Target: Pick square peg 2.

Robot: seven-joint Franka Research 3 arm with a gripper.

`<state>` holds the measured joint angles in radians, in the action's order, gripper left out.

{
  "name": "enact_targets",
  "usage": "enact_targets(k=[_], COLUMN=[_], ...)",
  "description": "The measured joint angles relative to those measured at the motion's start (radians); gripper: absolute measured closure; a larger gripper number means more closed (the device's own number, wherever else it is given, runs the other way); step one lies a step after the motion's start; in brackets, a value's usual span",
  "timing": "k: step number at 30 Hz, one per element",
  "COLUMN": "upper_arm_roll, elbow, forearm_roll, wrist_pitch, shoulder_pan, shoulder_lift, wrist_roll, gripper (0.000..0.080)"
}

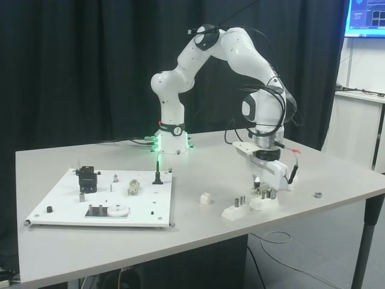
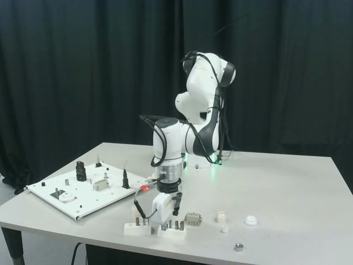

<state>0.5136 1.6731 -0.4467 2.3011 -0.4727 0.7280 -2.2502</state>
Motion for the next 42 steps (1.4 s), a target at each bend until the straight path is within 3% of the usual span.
enact_targets(k=[12, 13, 21, 22, 27, 28, 33, 34, 42], upper_arm_roll=[-0.006, -0.006, -0.006, -0.006, -0.006, -0.006, -0.006, -0.005, -0.001], elbow=[-0.004, -0.004, -0.004, -0.004, -0.004, -0.004, -0.004, -0.004, -0.009], forearm_roll=[0.0, 0.0, 0.0, 0.0, 0.0, 0.0, 0.0, 0.0, 0.0], wrist_pitch=[0.011, 0.012, 0.019, 0.019, 0.021, 0.021, 0.022, 0.022, 0.019], shoulder_pan=[0.0, 0.0, 0.0, 0.0, 0.0, 0.001, 0.001, 0.001, 0.001], shoulder_lift=[0.021, 0.022, 0.025, 0.026, 0.027, 0.027, 0.027, 0.027, 0.026], wrist_roll=[-0.008, -0.012, -0.026, -0.027, -0.027, -0.027, -0.027, -0.027, -0.029], gripper=[0.0003, 0.0138, 0.0138, 0.044, 0.044, 0.0602, 0.0602, 0.0729, 0.0729])
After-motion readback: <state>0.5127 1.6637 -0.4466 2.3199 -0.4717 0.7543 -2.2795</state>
